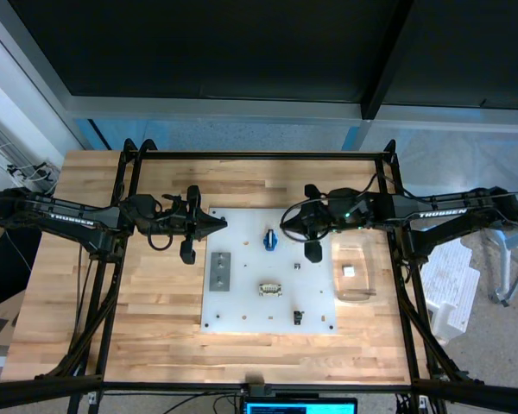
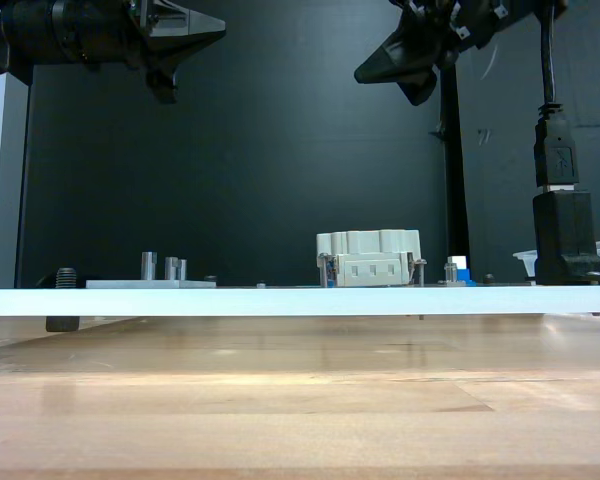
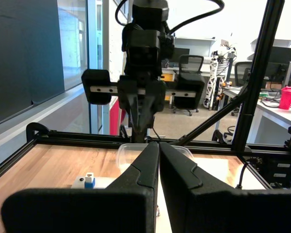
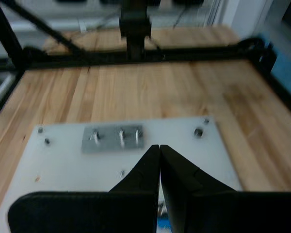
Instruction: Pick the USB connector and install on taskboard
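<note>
The small black USB connector [image 2: 558, 152] is standing upright in the small black socket [image 2: 566, 240] on the flat white square taskboard [image 1: 242, 321]. It is sitting to the right of the beige multi-pin connector [image 1: 270, 289] and closer to the board's near edge. In the low view a thin metal band is showing between plug and socket. The plug's cable [image 2: 546, 50] is running upward and being cut off by the frame. From above, plug and socket are merging into one dark speck, so how deeply the plug is sitting is hard to make out.

The grey rectangular block [image 1: 219, 270] is lying left of the beige connector, and the blue part [image 1: 270, 240] is standing beyond it. Right of the beige connector, off the board on the wooden surface [image 1: 155, 345], the clear plastic tray [image 1: 369, 291] is holding a small white cube [image 1: 350, 270]. In the low view the socket is hiding most of the tray.

The left claw [image 1: 223, 222] is hovering high over the board's far left corner, beyond and left of the beige connector, with its fingers pressed together. The right claw [image 1: 285, 231] is hovering beyond the beige connector, just beside the blue part, and its fingers are also meeting tip to tip. The low view is cutting off both arms above the claws.
</note>
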{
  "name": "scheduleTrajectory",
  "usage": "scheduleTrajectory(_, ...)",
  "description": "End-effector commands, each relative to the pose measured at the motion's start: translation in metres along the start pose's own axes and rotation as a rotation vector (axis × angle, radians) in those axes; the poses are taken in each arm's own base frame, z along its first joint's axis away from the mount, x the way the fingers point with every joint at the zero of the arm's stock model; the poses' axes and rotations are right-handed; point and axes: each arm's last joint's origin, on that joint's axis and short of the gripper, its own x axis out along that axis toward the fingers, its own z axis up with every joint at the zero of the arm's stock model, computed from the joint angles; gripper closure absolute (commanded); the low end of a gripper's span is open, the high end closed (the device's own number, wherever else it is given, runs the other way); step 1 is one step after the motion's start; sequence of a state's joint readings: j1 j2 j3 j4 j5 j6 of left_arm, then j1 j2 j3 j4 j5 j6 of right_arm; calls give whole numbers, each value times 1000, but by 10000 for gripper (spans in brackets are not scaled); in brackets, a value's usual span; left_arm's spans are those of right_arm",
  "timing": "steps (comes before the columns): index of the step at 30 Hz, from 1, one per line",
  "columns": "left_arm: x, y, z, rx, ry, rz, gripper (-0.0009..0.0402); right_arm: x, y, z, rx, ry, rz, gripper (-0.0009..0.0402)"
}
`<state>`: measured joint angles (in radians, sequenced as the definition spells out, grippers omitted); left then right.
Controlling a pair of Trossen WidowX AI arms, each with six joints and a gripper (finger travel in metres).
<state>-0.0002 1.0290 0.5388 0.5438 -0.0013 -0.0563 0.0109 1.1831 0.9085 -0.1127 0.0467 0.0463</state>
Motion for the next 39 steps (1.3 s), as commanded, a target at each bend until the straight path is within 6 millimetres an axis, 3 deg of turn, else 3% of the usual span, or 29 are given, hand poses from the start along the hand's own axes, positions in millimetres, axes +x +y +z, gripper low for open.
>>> scheduleTrajectory(1, 0, 0, 0, 0, 0, 0, 393, -2, -6, -5, 8, -88, 28, 393)
scheduleTrajectory(13, 0, 0, 0, 0, 0, 0, 393, -12, -8, -22, 12, -327, 32, 393)
scheduleTrajectory(20, 0, 0, 0, 0, 0, 0, 393, -15, -7, -17, 26, -392, 63, 393)
scheduleTrajectory(39, 0, 0, 0, 0, 0, 0, 393, -16, -5, -16, 40, -411, 94, 393)
